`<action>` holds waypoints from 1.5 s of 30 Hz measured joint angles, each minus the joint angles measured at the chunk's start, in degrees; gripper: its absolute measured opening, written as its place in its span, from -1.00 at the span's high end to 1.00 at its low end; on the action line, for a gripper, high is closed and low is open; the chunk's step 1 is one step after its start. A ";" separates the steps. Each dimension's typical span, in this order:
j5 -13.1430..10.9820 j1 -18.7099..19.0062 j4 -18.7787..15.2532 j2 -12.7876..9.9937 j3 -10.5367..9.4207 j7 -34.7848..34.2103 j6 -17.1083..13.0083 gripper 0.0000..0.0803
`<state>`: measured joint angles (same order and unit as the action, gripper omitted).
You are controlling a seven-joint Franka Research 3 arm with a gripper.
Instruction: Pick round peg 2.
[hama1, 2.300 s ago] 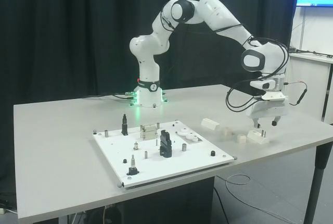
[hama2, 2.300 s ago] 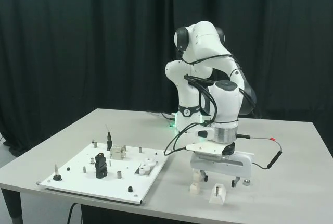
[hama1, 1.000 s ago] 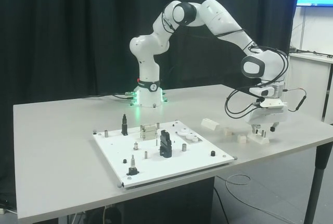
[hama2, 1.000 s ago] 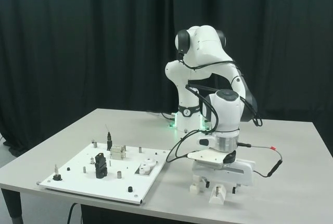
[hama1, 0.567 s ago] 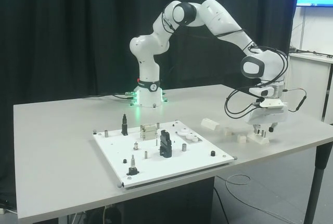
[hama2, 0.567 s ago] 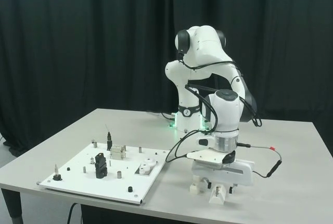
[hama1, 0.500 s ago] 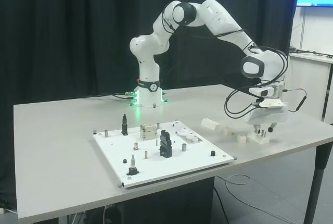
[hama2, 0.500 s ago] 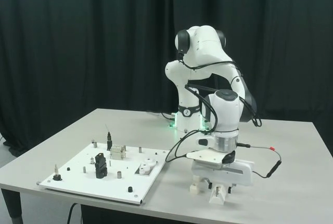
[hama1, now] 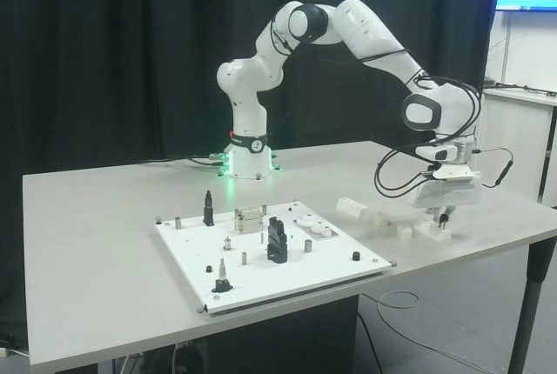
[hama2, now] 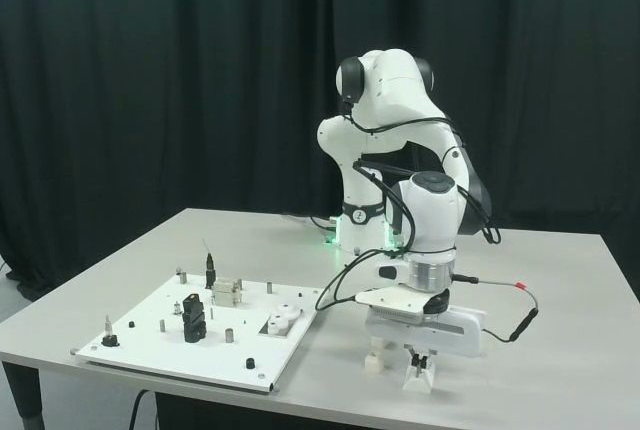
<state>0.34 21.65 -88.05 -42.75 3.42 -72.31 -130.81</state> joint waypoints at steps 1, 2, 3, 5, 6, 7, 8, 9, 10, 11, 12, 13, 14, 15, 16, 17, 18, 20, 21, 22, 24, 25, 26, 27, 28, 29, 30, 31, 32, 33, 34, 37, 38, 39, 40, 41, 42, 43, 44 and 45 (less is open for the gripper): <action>0.00 -0.01 0.00 0.00 0.02 -0.04 -0.02 0.63; 0.00 -0.01 0.00 -0.01 0.03 -0.09 -0.03 0.63; 0.00 -0.01 0.00 -0.01 0.05 -0.12 -0.04 0.63; 0.00 -0.02 0.00 -0.01 0.08 -0.16 -0.05 0.85; 0.00 -0.02 0.00 -0.01 0.09 -0.17 -0.05 0.85; 0.00 -0.03 0.00 -0.01 0.11 -0.17 -0.05 0.85; 0.00 -0.03 0.00 -0.01 0.12 -0.17 -0.05 0.85; 0.00 -0.03 0.00 -0.01 0.14 -0.17 -0.05 0.85; 0.00 -0.03 0.00 -0.01 0.15 -0.17 -0.05 0.85; 0.00 -0.03 0.00 -0.01 0.16 -0.17 -0.05 0.85; 0.00 -0.03 0.00 -0.01 0.18 -0.17 -0.05 0.85; 0.00 -0.03 0.01 -0.01 0.19 -0.17 -0.05 0.85; 0.00 -0.03 0.02 -0.02 0.20 -0.17 -0.05 0.85; 0.00 -0.03 0.05 -0.01 0.22 -0.17 -0.05 0.85; 0.00 -0.03 0.09 -0.01 0.24 -0.17 -0.05 0.85; 0.00 -0.03 0.13 0.01 0.26 -0.17 -0.05 0.85; 0.00 -0.03 0.16 0.04 0.29 -0.17 -0.04 0.85; 0.00 -0.03 0.21 0.18 0.36 -0.17 0.03 0.85; 0.00 -0.03 0.23 0.27 0.40 -0.17 0.11 0.85; 0.00 -0.03 0.26 0.38 0.44 -0.17 0.25 0.85; 0.00 -0.03 0.41 0.61 0.54 -0.17 0.73 0.85; 0.00 -0.03 0.54 0.73 0.59 -0.17 1.00 0.85; 0.00 -0.03 0.65 0.86 0.64 -0.17 1.29 0.85; 0.00 -0.02 0.78 1.01 0.69 -0.17 1.70 0.85; 0.00 -0.02 0.94 1.16 0.73 -0.17 2.19 0.85; 0.00 -0.02 1.10 1.31 0.77 -0.17 2.66 0.85; 0.00 -0.02 1.28 1.45 0.81 -0.17 3.12 0.85; 0.00 -0.02 1.45 1.59 0.84 -0.17 3.49 0.85; 0.00 -0.02 1.60 1.74 0.87 -0.17 3.90 0.85; 0.00 -0.02 1.76 1.88 0.89 -0.18 4.31 0.85; 0.00 -0.02 1.91 2.01 0.91 -0.23 4.61 0.85; 0.00 -0.02 2.46 2.33 0.94 -0.51 5.57 0.85; 0.00 -0.02 2.62 2.42 0.94 -0.54 5.83 0.85; 0.00 -0.02 2.80 2.52 0.94 -0.55 6.20 0.85; 0.00 -0.02 2.95 2.61 0.94 -0.55 6.54 0.85; 0.00 -0.02 3.09 2.69 0.94 -0.55 6.79 0.85; 0.00 -0.02 3.22 2.77 0.94 -0.55 7.02 0.85; 0.00 -0.01 3.33 2.83 0.94 -0.55 7.23 0.85; 0.00 -0.01 3.45 2.88 0.94 -0.55 7.44 0.85; 0.00 0.00 3.56 2.92 0.94 -0.55 7.60 0.85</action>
<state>0.33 21.64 -84.48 -39.83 4.36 -72.87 -123.21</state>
